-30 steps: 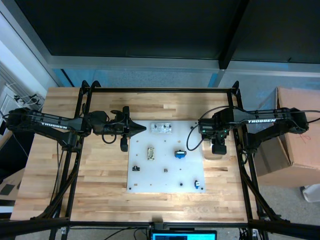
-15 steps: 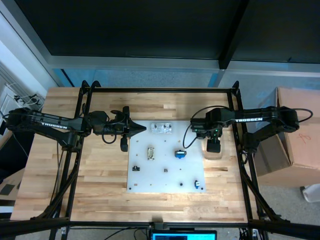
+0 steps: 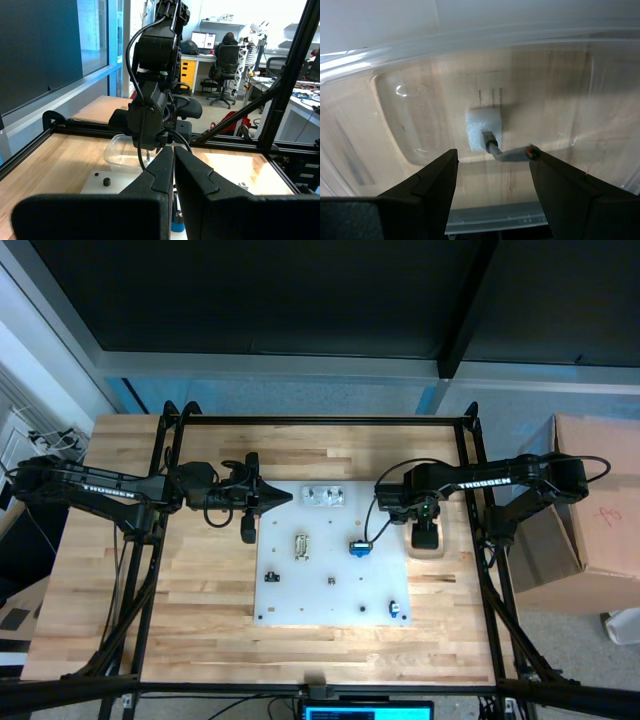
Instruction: Pick the RJ45 connector and install on the taskboard
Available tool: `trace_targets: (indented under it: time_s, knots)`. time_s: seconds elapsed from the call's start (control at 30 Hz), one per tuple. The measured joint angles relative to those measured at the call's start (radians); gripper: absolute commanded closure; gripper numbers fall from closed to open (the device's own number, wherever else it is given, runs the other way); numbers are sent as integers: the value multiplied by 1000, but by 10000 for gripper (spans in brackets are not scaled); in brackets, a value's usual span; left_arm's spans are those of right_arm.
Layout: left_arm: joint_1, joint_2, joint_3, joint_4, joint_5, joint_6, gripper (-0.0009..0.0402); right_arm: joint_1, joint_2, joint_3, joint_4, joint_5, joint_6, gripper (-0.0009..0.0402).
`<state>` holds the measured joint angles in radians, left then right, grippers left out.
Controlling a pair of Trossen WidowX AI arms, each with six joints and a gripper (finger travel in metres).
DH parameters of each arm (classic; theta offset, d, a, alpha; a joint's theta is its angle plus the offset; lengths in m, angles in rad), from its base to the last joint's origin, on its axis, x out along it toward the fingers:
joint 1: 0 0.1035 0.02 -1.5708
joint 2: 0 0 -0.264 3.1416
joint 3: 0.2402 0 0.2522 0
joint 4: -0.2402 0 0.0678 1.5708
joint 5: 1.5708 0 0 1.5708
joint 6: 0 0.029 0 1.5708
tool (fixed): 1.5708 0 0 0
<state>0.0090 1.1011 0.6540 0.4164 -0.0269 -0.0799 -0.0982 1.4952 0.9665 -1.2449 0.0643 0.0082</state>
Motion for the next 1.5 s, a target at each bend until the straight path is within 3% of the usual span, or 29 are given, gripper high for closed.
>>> trace_targets:
  time_s: [0.6,1.2,1.5]
  knots:
    - [0,0,0,0,0,0,393,-6,50,-65,97,0,-29,242]
    - [0,0,0,0,0,0,393,-7,50,-65,83,-1,-45,397]
    - [0,0,0,0,0,0,392,-6,7,-65,77,-2,-46,392]
